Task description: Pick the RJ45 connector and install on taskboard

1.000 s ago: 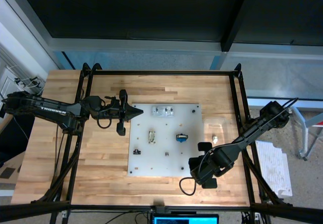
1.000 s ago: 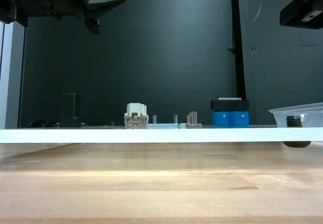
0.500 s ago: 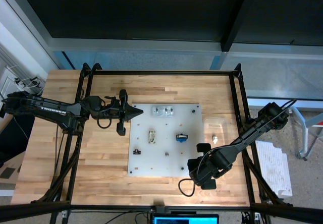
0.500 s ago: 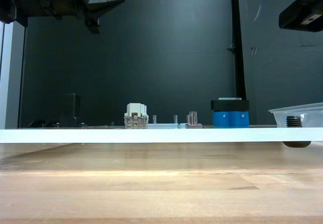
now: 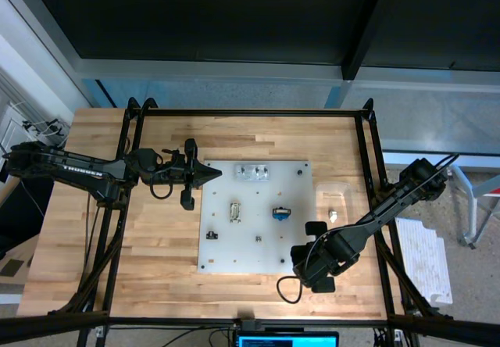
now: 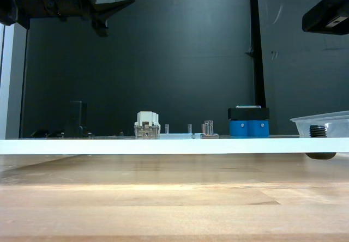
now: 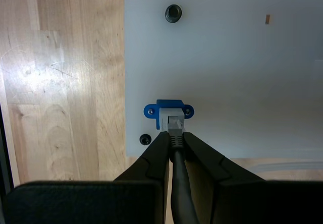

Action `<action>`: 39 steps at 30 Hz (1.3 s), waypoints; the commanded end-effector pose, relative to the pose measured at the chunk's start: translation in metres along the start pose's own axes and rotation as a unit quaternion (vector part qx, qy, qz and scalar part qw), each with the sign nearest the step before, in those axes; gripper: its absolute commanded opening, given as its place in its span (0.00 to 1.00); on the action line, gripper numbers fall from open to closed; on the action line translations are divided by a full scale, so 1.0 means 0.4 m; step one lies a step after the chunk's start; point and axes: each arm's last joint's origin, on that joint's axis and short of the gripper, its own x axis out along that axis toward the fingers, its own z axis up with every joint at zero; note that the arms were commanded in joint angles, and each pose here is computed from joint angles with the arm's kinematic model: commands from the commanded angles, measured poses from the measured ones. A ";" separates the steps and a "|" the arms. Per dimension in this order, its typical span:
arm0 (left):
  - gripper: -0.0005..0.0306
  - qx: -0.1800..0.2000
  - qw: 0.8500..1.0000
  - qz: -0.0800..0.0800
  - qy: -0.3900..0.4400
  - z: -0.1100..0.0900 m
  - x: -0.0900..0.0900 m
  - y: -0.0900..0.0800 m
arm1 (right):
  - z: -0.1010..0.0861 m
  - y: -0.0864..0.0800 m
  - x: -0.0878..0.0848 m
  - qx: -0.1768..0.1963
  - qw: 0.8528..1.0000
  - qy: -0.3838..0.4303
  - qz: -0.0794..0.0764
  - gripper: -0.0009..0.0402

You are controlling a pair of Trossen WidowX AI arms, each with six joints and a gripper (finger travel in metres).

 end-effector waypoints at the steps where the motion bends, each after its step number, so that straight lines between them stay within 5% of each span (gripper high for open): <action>1: 0.02 0.000 1.000 0.000 0.000 0.000 0.000 0.000 | -0.001 -0.001 -0.001 0.000 1.000 0.000 -0.001 0.02; 21: 0.02 0.000 1.000 0.000 0.000 0.000 0.000 0.000 | -0.006 0.003 0.047 -0.001 1.000 0.005 -0.004 0.02; 39: 0.02 0.000 1.000 0.000 0.000 0.000 0.000 0.000 | -0.002 0.006 0.033 -0.001 1.000 -0.003 0.002 0.02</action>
